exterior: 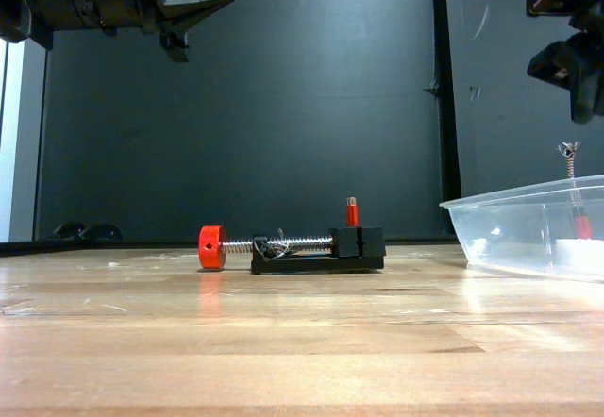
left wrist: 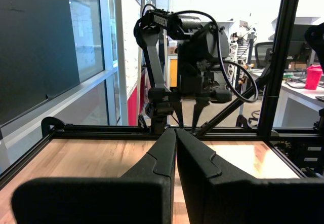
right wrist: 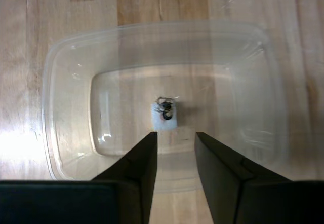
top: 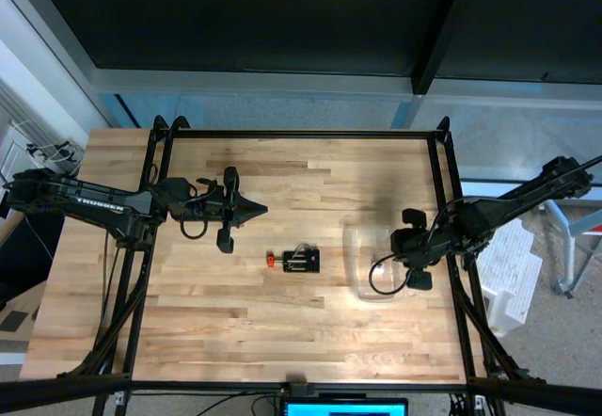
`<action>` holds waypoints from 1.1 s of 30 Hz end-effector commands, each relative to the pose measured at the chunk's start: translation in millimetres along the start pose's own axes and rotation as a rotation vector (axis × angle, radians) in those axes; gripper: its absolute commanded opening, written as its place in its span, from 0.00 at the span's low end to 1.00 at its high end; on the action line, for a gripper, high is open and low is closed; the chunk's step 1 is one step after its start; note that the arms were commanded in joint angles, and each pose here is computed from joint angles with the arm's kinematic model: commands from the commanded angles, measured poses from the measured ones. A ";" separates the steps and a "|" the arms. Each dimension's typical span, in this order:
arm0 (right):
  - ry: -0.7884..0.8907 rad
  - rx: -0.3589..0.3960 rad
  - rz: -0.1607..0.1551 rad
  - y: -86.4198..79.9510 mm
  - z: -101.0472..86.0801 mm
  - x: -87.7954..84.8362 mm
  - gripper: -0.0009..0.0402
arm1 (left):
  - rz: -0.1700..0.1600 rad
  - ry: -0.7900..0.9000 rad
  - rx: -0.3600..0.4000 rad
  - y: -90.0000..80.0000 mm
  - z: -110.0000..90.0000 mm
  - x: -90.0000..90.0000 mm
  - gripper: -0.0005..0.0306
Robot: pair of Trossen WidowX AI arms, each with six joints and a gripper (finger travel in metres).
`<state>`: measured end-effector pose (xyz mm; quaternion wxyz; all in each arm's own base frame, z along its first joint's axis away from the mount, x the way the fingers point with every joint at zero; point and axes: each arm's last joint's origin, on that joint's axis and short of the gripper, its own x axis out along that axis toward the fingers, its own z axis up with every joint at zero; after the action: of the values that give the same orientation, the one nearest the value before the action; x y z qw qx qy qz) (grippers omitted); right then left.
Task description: Pick the RCA connector and install on taskboard
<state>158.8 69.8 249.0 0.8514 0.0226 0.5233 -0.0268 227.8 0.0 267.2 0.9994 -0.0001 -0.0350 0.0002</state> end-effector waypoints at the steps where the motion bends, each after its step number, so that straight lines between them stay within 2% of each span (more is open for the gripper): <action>1: 0.013 0.011 -0.008 1.4 -1.1 7.1 0.33 | 0.000 0.000 0.000 0.0 0.1 0.1 0.02; 8: 0.027 0.005 -0.035 2.3 -7.1 24.4 0.37 | 0.000 0.000 0.000 0.1 0.0 0.1 0.02; 21: 0.061 -0.013 -0.051 13.3 0.3 53.7 0.39 | 0.000 0.000 0.000 0.0 0.0 0.1 0.02; 27: 0.071 -0.020 -0.058 15.4 1.9 61.2 0.39 | 0.000 0.000 0.000 0.0 0.1 0.1 0.02; 33: 0.060 -0.027 -0.051 15.9 -1.2 70.9 0.39 | 0.000 0.000 0.000 0.1 0.1 0.1 0.02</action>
<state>190.6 84.2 187.3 0.8353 -0.0006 0.5483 -0.0405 227.8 0.0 267.2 0.9994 0.0001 -0.0350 0.0004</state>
